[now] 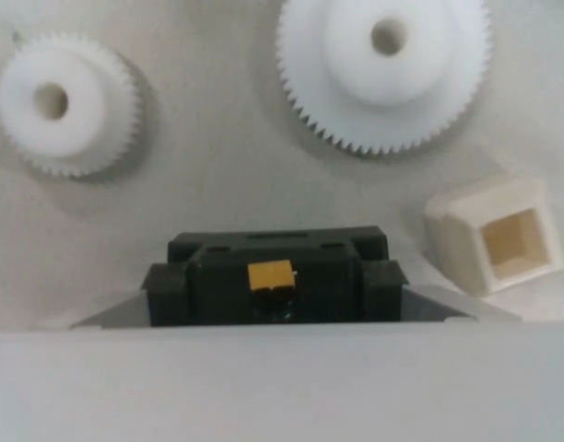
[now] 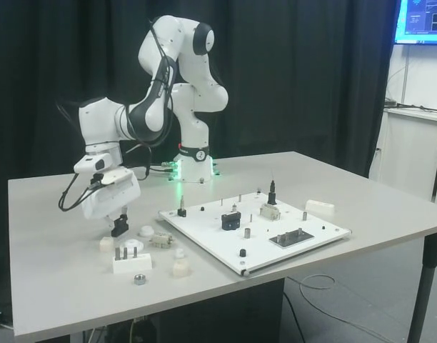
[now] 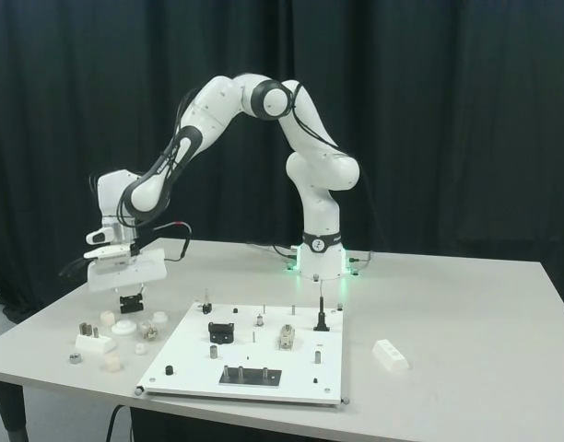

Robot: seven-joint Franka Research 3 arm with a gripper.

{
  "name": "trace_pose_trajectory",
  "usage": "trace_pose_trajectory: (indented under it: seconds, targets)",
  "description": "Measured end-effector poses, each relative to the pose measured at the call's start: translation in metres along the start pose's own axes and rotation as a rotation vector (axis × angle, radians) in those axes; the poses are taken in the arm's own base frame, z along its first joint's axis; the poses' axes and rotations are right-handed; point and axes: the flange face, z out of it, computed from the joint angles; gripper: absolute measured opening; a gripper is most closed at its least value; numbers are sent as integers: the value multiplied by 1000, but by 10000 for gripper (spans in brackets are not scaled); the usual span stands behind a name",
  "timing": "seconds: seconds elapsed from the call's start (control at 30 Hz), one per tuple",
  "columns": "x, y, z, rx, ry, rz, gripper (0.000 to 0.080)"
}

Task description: Insert D-SUB.

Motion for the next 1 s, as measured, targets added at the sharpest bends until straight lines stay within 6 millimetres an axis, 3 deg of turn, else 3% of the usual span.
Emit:
trace_pose_trajectory:
  seconds: [0.4, 1.0]
  targets:
    - [13, -6, -31, -1, -11, -4, 380]
    - [18, -8, -41, -11, -18, 17, 380]
